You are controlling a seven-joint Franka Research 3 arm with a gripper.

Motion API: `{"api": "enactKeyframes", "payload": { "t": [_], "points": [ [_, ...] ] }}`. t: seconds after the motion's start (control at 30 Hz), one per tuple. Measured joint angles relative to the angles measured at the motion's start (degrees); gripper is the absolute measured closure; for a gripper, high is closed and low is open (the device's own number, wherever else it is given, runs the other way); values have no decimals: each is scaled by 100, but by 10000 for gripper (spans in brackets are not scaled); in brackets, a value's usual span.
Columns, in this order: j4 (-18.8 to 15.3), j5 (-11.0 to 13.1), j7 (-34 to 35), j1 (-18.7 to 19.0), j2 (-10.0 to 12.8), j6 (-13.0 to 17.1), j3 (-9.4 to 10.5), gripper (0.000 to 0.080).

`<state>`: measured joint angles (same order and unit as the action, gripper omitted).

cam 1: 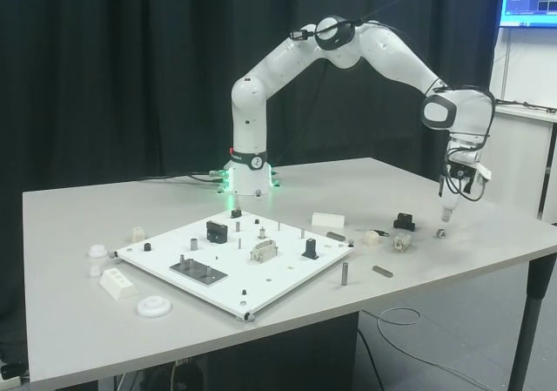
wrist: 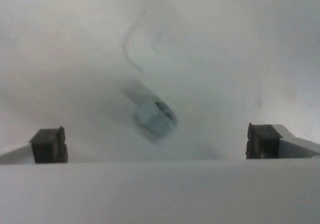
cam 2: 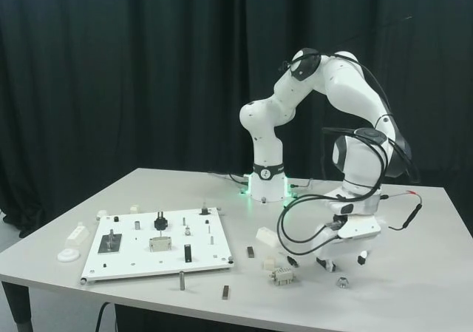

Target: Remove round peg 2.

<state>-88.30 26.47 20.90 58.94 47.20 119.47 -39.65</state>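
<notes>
Wrist view only: gripper [wrist: 155, 145] fingers are spread wide, with nothing pinched. A small grey hex-headed piece [wrist: 154, 118] is seen lying on its side on the table [wrist: 225, 59] between the fingertips, clear of both. It has a short round shank and a six-sided head with a hole in the end face.

Room views only: the gripper [cam 1: 446, 208] is placed at the far-right part of the table [cam 1: 487, 243], well apart from the white board [cam 1: 287, 282]. It hangs just above the hex-headed piece [cam 1: 441, 231]. In the second room view the same piece [cam 2: 342, 281] is seen on the table just near of the gripper [cam 2: 344, 261]. The finger gap is read less well from either room view.

Round peg 2: it cannot be told which item it is. Several thin grey upright pegs [cam 1: 302, 232] are seen standing on the board [cam 2: 133, 264], also in the second room view [cam 2: 211, 237]. One loose peg [cam 1: 345, 274] stands upright on the table just off the board's near-right edge [cam 2: 182, 280]. Another loose peg [cam 1: 382, 272] lies flat to its right [cam 2: 225, 292]. All are short, plain, round and grey. None is touched by the gripper.
</notes>
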Motion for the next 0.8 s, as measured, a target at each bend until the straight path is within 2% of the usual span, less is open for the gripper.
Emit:
{"api": "enactKeyframes", "payload": {
  "t": [0.2,0.43,0.63,0.8],
  "points": [
    [28,-272,42,14,-5,-355,-166,3],
    [28,-548,42,28,-8,-914,-414,3],
    [-25,-684,12,29,-8,-1359,-645,3],
    [-157,-721,-189,38,-9,-1582,-845,3]
  ]
}}
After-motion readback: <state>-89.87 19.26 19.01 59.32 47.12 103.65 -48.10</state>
